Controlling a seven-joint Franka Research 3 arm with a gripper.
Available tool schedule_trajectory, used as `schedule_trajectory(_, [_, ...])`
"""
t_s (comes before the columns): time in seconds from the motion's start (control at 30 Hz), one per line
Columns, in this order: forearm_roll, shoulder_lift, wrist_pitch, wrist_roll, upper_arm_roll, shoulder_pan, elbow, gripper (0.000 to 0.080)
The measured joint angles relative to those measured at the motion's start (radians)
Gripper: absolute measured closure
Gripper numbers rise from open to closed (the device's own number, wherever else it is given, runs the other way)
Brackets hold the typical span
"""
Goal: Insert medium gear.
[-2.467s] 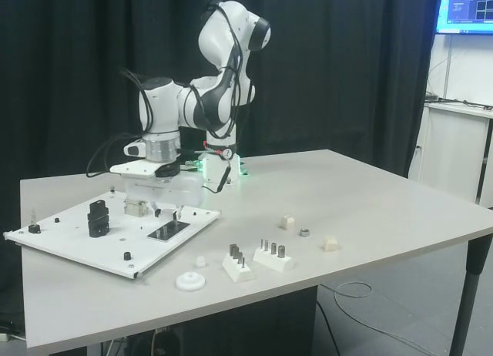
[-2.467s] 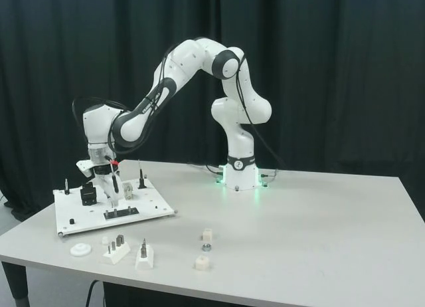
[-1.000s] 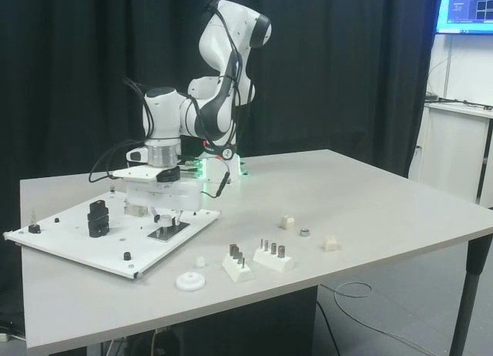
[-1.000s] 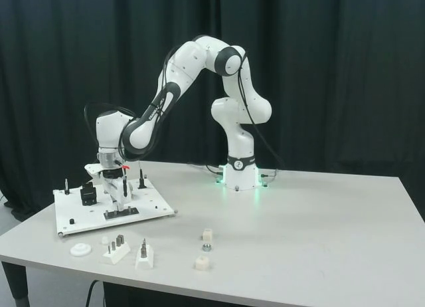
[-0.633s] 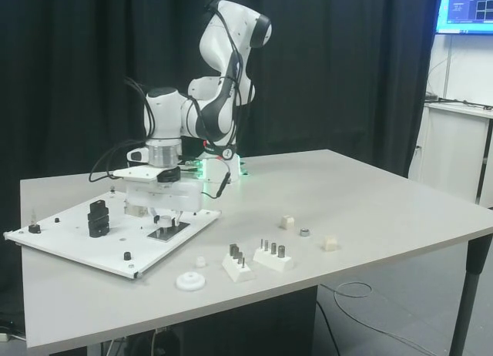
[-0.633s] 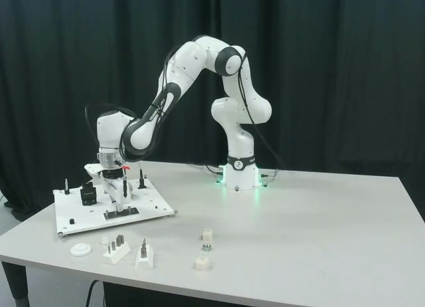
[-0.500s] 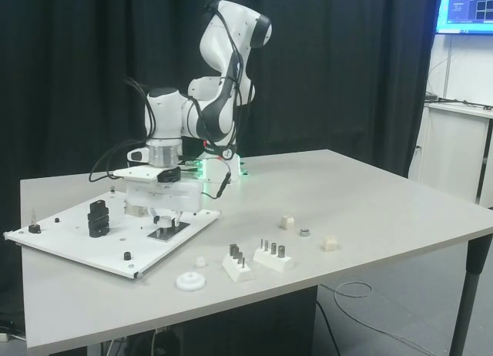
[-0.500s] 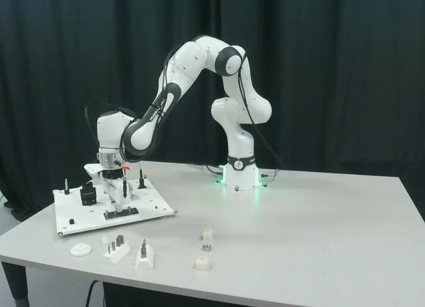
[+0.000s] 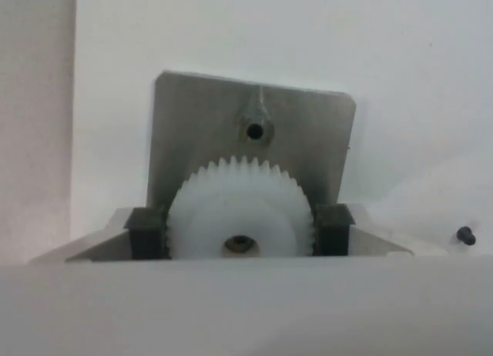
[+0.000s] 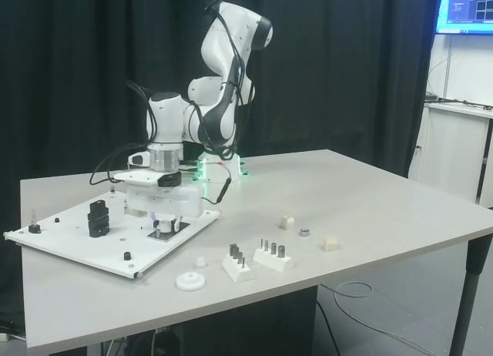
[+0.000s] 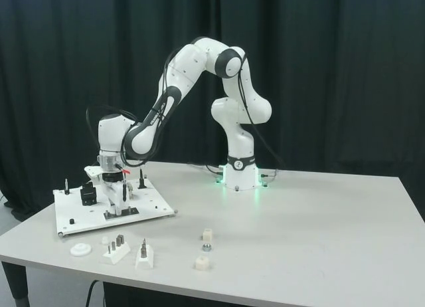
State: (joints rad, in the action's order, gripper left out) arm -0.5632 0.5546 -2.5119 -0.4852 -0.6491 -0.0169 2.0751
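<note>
In the wrist view my gripper (image 9: 239,233) is shut on the medium gear (image 9: 240,206), a white toothed wheel with a bore in its middle. The black pads (image 9: 146,233) press its two sides. Just beyond the gear lies the grey metal plate (image 9: 308,132) with a small peg (image 9: 254,129) standing on it. In the room views the gripper (image 10: 163,219) hangs low over that plate (image 10: 169,232) on the white board (image 10: 69,244), fingers pointing down. From the room views I cannot tell whether the gear touches the plate.
A black block (image 10: 97,217) and small black posts stand on the board. On the table in front lie a large white gear (image 10: 189,280), two white peg holders (image 10: 239,266) (image 10: 274,257), small white blocks (image 10: 287,221) (image 10: 330,243) and a metal ring (image 10: 305,232).
The arm has carried the gripper across the board to the grey plate, and in the last half second it has sunk lower over it.
</note>
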Motion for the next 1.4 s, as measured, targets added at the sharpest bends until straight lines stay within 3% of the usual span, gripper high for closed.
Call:
schedule_trajectory(0.23, [-0.012,0.028,0.000,0.000,0.003,0.000,-0.014,0.0405])
schedule_trajectory(1.03, [-0.006,0.032,0.029,0.001,-0.005,-0.005,-0.024,0.0405])
schedule_trajectory(1.07, [-0.006,0.032,0.029,0.001,-0.006,-0.006,-0.024,0.0278])
schedule_trajectory(1.33, [-0.006,0.030,0.032,0.001,-0.006,-0.009,-0.040,0.0278])
schedule_trajectory(1.37, [-0.006,0.029,0.034,0.001,-0.007,-0.009,-0.042,0.0019])
schedule_trajectory(1.4, [-0.006,0.027,0.039,-0.002,-0.007,-0.009,-0.044,0.0019])
